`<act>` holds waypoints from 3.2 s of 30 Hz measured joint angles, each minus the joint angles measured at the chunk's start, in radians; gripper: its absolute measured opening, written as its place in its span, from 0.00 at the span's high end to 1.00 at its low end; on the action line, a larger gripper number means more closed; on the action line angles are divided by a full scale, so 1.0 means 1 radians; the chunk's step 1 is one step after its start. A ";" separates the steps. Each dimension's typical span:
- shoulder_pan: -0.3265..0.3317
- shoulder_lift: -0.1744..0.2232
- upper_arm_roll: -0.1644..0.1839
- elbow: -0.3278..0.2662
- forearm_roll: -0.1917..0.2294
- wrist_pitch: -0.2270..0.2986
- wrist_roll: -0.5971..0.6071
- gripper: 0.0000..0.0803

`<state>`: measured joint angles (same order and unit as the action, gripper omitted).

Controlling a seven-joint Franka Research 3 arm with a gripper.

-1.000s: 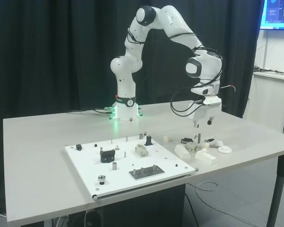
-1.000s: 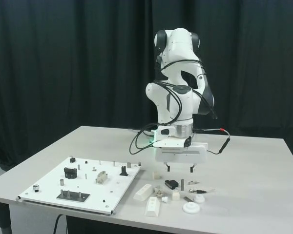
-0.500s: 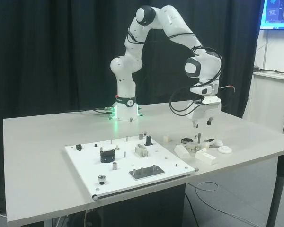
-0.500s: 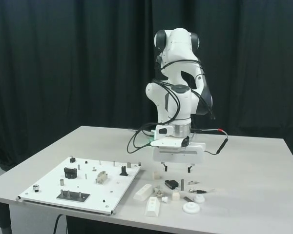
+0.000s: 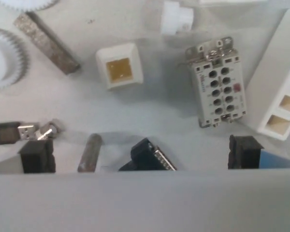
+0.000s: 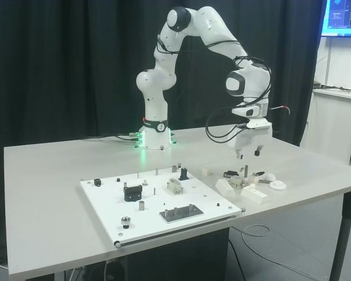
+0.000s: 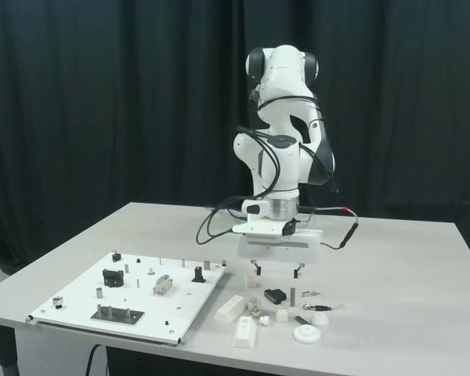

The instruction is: Remove round peg 4.

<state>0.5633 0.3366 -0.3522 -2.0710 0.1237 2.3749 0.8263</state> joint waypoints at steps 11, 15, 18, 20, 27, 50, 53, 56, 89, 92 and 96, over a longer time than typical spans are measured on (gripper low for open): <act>-0.017 0.001 0.000 0.000 0.000 0.012 0.000 0.00; -0.021 0.002 0.000 0.000 0.001 0.016 0.000 0.00; -0.022 0.002 0.000 0.000 0.001 0.018 0.002 0.00; -0.022 0.003 0.000 0.000 0.001 0.020 0.004 0.00; -0.024 0.006 0.000 0.001 0.001 0.029 0.005 0.00; -0.079 0.011 -0.001 0.019 -0.006 0.068 0.002 0.00; -0.091 0.011 -0.001 0.023 -0.024 0.071 -0.005 0.00; -0.107 0.012 -0.001 0.031 -0.045 0.071 -0.014 0.00; -0.426 0.055 -0.020 0.147 -0.090 0.131 -0.145 0.00; -0.454 0.072 -0.020 0.164 -0.082 0.140 -0.181 0.00; -0.488 0.097 -0.020 0.187 -0.054 0.142 -0.214 0.00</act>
<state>0.0748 0.4334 -0.3718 -1.8837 0.0692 2.5173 0.6125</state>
